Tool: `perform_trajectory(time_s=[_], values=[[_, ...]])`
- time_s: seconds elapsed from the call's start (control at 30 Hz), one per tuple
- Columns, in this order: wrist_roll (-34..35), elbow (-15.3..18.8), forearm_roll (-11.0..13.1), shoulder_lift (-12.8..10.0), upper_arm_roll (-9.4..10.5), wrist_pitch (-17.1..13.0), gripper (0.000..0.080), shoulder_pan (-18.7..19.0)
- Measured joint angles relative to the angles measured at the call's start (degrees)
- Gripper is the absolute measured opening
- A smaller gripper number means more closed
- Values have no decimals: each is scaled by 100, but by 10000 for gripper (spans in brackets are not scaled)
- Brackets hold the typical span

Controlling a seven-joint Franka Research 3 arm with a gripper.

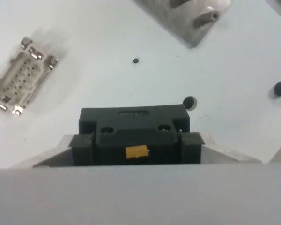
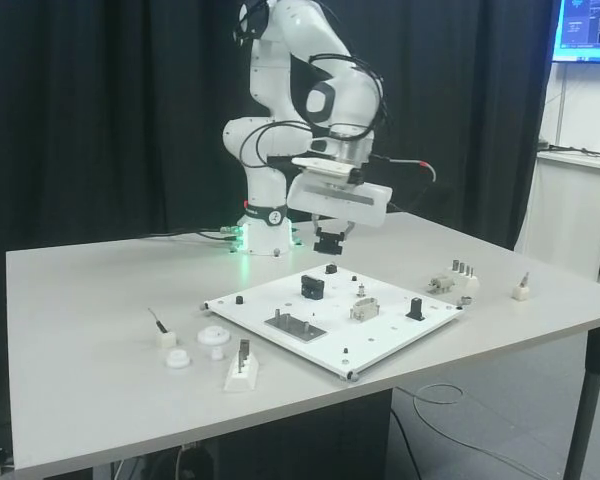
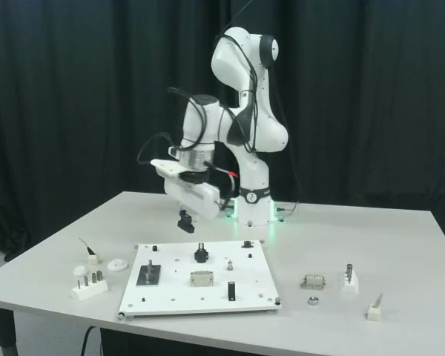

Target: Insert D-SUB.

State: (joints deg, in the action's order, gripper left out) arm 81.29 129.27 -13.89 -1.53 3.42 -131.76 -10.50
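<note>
Tool (image 2: 330,243) clamped on black D-SUB (image 1: 135,133), hanging above white board (image 2: 380,345) on desk (image 2: 90,300) — pickup done, insertion left — socket (image 1: 22,77) well apart from plug.

white gears (image 2: 212,337), black curtain (image 3: 74,89), grey table (image 2: 80,300)

We note the D-SUB connector (image 1: 133,133) looks like matt black plastic. The white board (image 2: 380,345) reads smooth, slightly glossy. At its 9 o'clock, the multi-pin socket (image 1: 22,77) shows pale plastic with shiny metal clips. Backdrop curtain (image 3: 74,96): black cloth.
</note>
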Motion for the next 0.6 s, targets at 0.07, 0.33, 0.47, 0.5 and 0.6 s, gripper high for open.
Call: perform_trajectory(time_s=[0.07, 0.33, 0.47, 0.5, 0.6], values=[[33, -10, 208, 0, -80, 3, 380, -2], [323, -26, 941, 0, -336, 112, 380, -31], [664, -35, 1087, 0, -445, 187, 380, -33], [721, -36, 1117, 0, -469, 201, 380, -33], [830, -39, 1190, 0, -529, 256, 380, -33]])
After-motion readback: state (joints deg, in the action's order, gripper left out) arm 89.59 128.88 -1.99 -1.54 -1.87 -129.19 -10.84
